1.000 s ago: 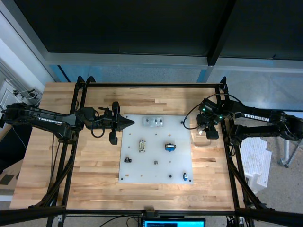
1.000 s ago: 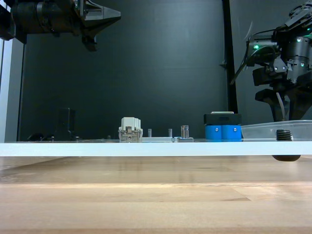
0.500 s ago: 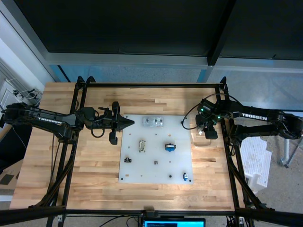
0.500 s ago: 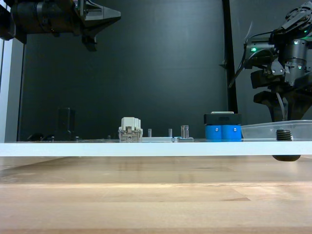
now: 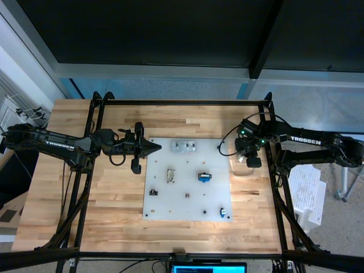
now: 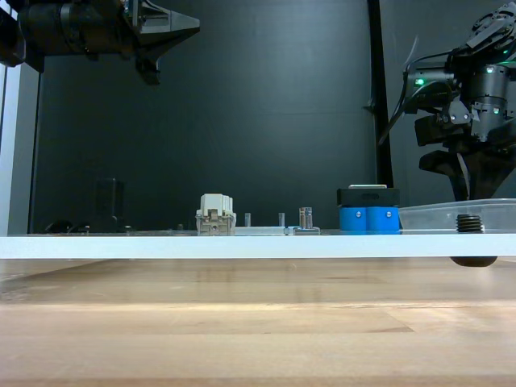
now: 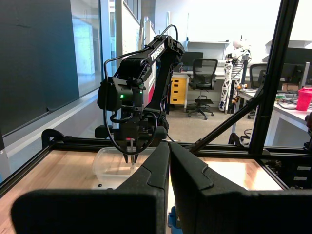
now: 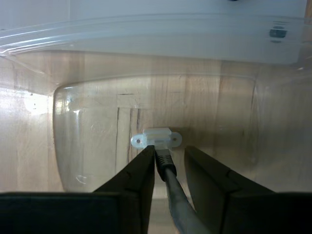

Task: Pick the RJ45 connector and install on taskboard

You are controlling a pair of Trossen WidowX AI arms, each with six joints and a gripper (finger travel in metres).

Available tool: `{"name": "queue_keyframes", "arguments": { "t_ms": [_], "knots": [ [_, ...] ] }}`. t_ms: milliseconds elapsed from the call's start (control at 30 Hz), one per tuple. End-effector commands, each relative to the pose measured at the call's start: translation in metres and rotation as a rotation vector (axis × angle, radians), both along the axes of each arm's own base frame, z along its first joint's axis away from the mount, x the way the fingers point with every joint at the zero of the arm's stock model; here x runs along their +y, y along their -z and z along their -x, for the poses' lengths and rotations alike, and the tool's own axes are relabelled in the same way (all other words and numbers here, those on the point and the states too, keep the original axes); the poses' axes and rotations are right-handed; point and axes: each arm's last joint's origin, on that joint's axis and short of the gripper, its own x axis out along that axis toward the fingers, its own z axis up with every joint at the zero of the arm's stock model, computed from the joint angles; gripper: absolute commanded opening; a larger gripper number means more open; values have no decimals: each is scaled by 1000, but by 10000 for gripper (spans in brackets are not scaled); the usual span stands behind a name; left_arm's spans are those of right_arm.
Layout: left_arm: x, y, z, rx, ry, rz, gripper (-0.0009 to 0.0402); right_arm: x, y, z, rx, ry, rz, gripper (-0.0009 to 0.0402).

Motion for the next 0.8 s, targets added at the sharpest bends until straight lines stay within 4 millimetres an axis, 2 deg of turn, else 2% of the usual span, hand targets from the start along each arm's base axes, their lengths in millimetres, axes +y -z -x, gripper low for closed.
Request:
{"name": "queue_keyframes", "arguments": {
  "t_ms": [33,333,600,800],
  "knots": [
    [0,0,0,0,0,0,0,0,0,0,0,-2,0,54],
    [0,0,0,0,0,0,0,1,0,0,4,-3,-2,0],
    [0,0,0,0,0,0,0,1,-1,1,2,-6,-1,0],
    [0,0,0,0,0,0,0,1,-11,0,7,-6,-3,0]
  ]
}}
